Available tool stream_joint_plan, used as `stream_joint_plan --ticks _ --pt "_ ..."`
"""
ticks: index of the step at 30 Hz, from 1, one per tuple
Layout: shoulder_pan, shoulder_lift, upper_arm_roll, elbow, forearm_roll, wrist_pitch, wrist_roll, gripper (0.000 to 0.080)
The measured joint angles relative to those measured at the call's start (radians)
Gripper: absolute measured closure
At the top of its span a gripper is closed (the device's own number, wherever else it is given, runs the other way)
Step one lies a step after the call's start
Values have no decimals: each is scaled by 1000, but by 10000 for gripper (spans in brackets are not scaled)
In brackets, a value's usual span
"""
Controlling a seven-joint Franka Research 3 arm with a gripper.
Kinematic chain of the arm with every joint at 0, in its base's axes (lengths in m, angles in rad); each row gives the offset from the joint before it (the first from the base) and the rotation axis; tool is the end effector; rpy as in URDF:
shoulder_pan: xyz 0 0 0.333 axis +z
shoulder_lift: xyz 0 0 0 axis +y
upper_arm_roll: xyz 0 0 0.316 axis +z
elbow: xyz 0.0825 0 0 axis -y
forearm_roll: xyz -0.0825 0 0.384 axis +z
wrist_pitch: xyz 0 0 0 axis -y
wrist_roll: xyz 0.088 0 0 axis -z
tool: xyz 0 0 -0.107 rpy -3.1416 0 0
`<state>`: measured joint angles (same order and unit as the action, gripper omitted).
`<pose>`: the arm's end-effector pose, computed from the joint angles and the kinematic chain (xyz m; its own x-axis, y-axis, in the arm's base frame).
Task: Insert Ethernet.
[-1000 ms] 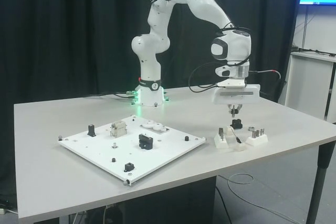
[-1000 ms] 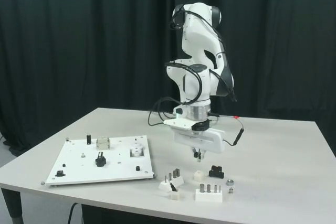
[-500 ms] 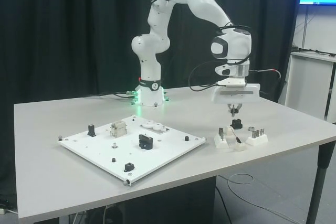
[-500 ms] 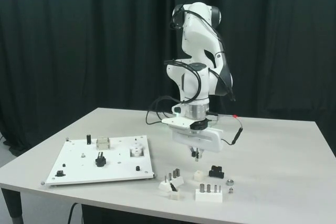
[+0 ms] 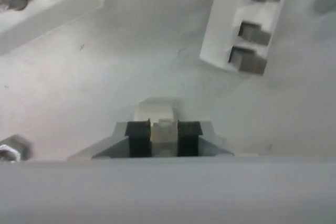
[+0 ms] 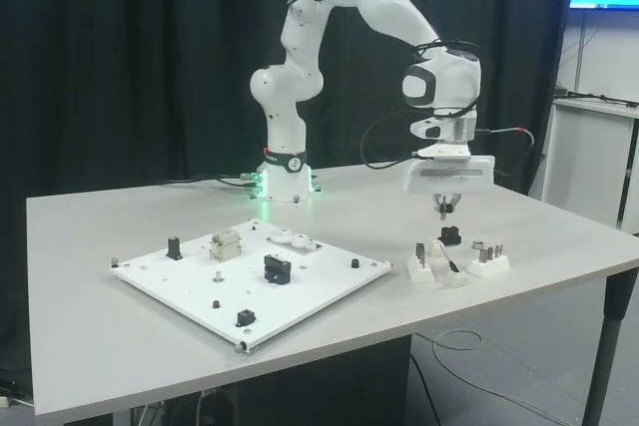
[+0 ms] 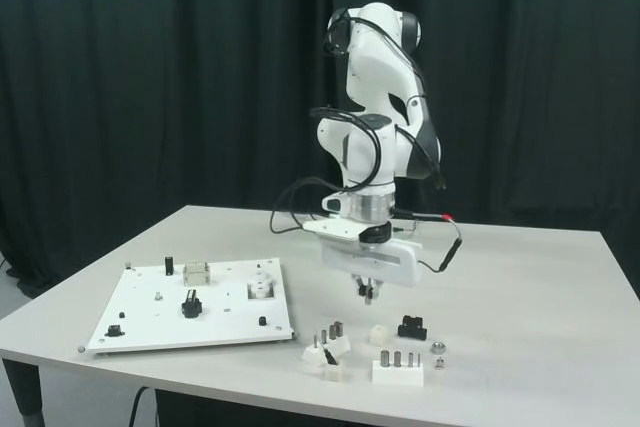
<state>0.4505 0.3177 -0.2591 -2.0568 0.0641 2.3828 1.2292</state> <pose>0.5807 0.1170 0.2879 0.4790 -0.8769 0.0401 -0.8774 -0.4796 -0.0079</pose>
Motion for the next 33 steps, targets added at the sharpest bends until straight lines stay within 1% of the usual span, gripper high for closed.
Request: stream_joint_plan --ticks 4,9,16,20,33 --pt "-3 2 -11 9 -26 0 -37 699" --pt "-20 7 -26 28 -80 0 -76 699" --pt "-80 15 -31 59 -155 -2 -143 699" --pt "-124 17 -30 77 -175 -13 -189 699" --pt "-257 20 -29 115 -220 -28 -344 699"
